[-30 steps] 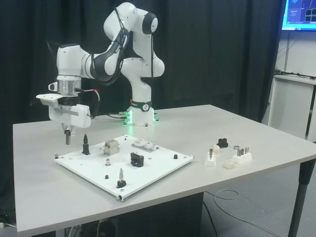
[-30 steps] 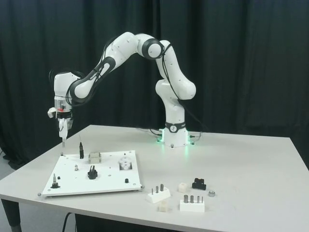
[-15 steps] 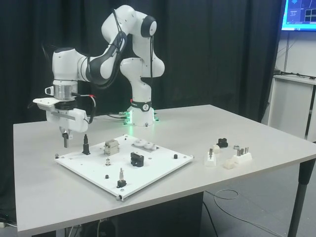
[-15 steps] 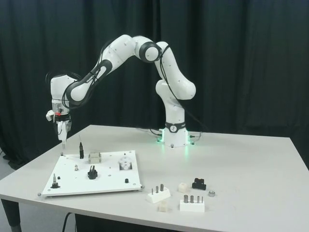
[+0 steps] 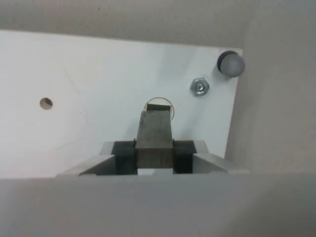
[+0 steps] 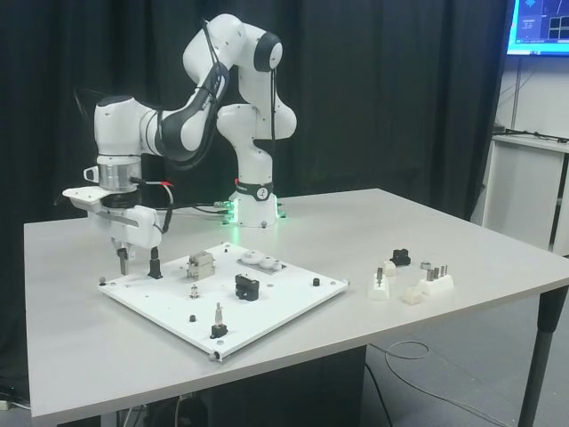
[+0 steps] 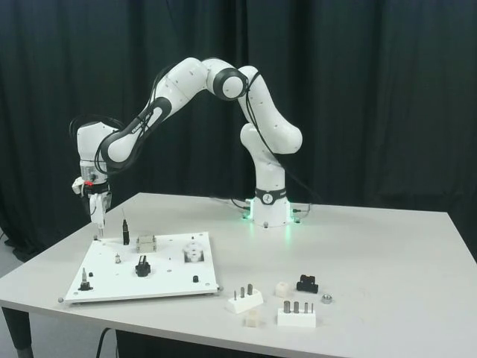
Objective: Insert square peg 4.
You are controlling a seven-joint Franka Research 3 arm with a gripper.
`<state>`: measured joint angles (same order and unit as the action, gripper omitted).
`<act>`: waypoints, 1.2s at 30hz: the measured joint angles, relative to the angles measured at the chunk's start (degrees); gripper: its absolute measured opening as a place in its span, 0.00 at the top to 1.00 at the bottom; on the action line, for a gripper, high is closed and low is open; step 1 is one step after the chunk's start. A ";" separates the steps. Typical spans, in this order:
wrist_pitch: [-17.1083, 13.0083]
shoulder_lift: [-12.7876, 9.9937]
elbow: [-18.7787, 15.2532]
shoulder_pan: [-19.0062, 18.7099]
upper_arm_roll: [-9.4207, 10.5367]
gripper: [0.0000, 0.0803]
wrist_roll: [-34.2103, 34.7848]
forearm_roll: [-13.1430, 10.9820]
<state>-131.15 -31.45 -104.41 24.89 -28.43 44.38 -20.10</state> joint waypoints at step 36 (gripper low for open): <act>0.03 -2.26 0.35 -0.66 -0.18 0.81 4.01 0.27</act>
